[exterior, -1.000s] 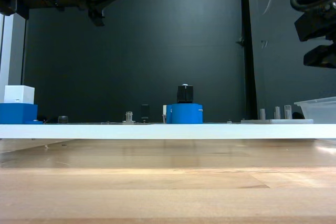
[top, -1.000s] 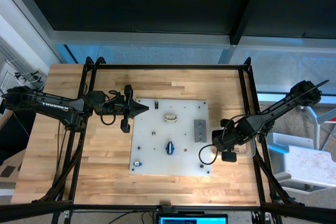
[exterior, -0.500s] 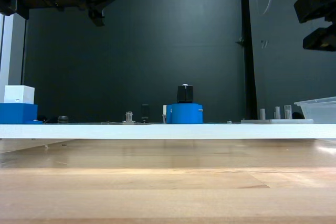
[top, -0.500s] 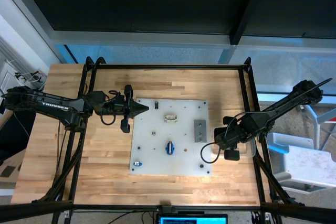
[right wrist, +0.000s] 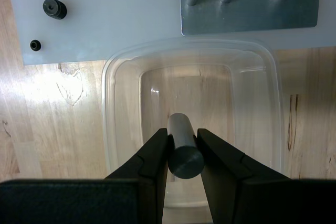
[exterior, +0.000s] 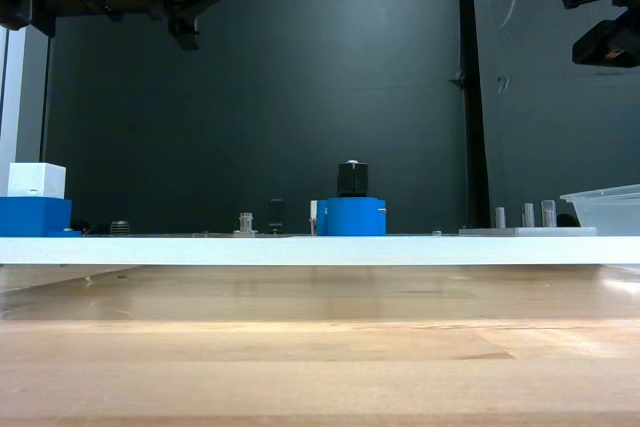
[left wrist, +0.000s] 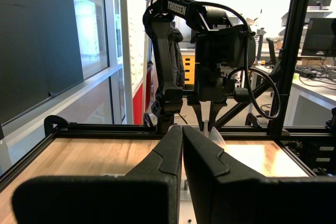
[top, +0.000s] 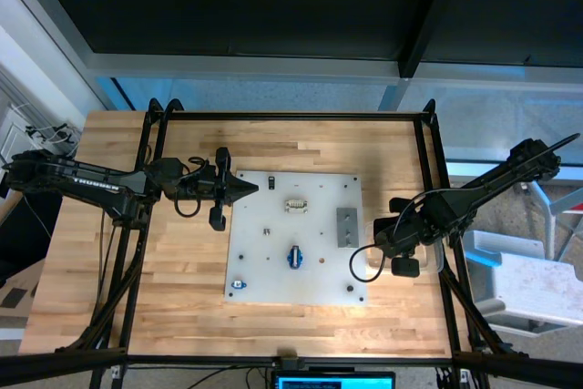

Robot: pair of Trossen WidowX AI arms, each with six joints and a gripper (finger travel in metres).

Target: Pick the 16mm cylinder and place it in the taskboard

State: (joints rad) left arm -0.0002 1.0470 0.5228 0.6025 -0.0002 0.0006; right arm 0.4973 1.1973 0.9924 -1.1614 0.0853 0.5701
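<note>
R gripper (right wrist: 181, 141) is clamping the 16mm cylinder (right wrist: 185, 160) btw its fingers, hanging over the clear plastic tray (right wrist: 111, 82), just off the taskboard (right wrist: 115, 19) edge near the grey metal block (right wrist: 247, 11). Cyl is pointing along the gripper axis. L gripper (left wrist: 182, 135) is sitting high over the board's left edge, fingers pressed together, empty. Pick looks done; transfer is the step in hand. Next move is calling for carrying it over the board, lining up w/ the matching hole (can't tell which) and lowering straight.
</note>
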